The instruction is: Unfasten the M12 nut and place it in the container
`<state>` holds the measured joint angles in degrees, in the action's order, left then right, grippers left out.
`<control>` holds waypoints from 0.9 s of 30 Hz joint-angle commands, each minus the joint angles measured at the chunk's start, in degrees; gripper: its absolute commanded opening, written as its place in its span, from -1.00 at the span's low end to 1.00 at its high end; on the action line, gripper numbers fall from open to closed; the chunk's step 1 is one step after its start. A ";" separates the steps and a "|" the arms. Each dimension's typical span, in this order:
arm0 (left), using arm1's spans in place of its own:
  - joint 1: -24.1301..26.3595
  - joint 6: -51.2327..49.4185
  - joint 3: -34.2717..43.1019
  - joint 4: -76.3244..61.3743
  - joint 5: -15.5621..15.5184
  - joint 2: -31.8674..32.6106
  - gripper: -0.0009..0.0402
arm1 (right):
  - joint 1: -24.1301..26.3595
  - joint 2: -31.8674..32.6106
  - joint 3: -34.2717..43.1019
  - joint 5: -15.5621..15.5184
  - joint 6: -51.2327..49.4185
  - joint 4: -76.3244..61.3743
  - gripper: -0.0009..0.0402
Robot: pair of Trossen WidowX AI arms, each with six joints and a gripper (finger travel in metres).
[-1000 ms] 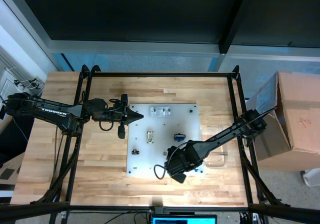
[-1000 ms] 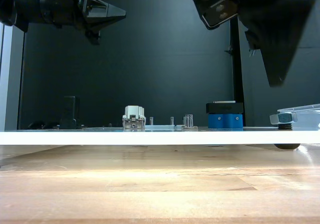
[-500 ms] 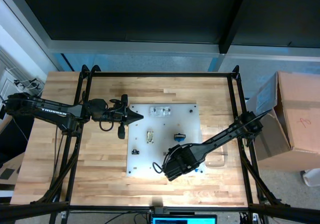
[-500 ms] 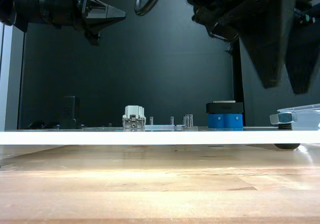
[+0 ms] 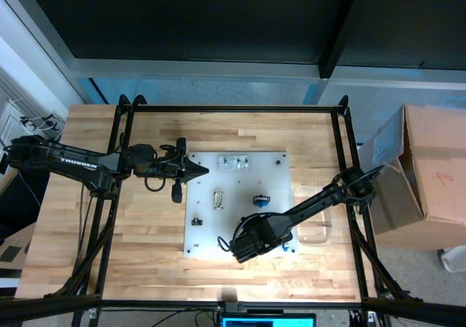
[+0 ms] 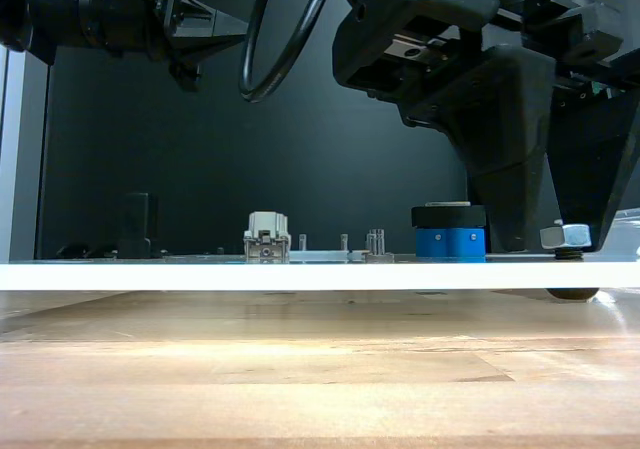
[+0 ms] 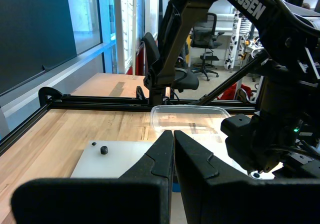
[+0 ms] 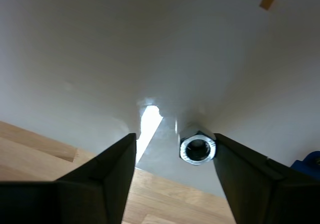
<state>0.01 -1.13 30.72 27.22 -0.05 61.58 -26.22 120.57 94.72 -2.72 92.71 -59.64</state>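
Observation:
The silver nut [image 6: 565, 236] sits on its stud [image 6: 570, 254] at the white board's [image 5: 207, 229] near right edge, ribs just showing below it. My right gripper [image 6: 558, 244] is low over the board and open. One of its fingers [image 6: 505, 189] stands on each side of the nut. In the right wrist view the nut [image 8: 198, 149] lies between the fingers, closer to one finger [image 8: 250, 184], with a gap to both. In the high view the right arm's wrist [image 5: 253, 241] hides the nut. My left gripper [image 5: 200, 170] hangs shut, high over the board's far left edge.
The clear container [image 5: 319, 230] stands off the board's right edge, behind the stud, and nothing shows inside it [image 7: 190, 116]. A blue block [image 6: 450, 241], a white connector [image 6: 268, 239] and small clear posts [image 6: 376, 241] stand on the board. A cardboard box [image 5: 426, 174] is at the right.
My right gripper has come down and forward from high above the board, and its fingers now straddle the nut. The nut stays on its stud. The left arm has not moved.

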 commanded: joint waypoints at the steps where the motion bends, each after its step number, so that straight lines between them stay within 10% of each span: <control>1: 0.00 0.00 0.00 0.04 0.04 0.02 -0.96 | -0.02 -0.02 0.00 0.13 -0.04 -0.70 -0.17; 12: -0.02 0.00 0.00 0.04 0.04 0.02 -0.96 | -0.02 -0.17 0.00 0.11 -6.84 -1.22 -0.70; 27: 0.00 0.00 0.00 0.04 0.04 0.02 -0.96 | -0.07 -1.79 -0.02 0.11 -70.77 -4.00 -0.95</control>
<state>0.01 -1.13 30.70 27.27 -0.03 61.58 -26.24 119.17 94.72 -2.55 26.70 -63.24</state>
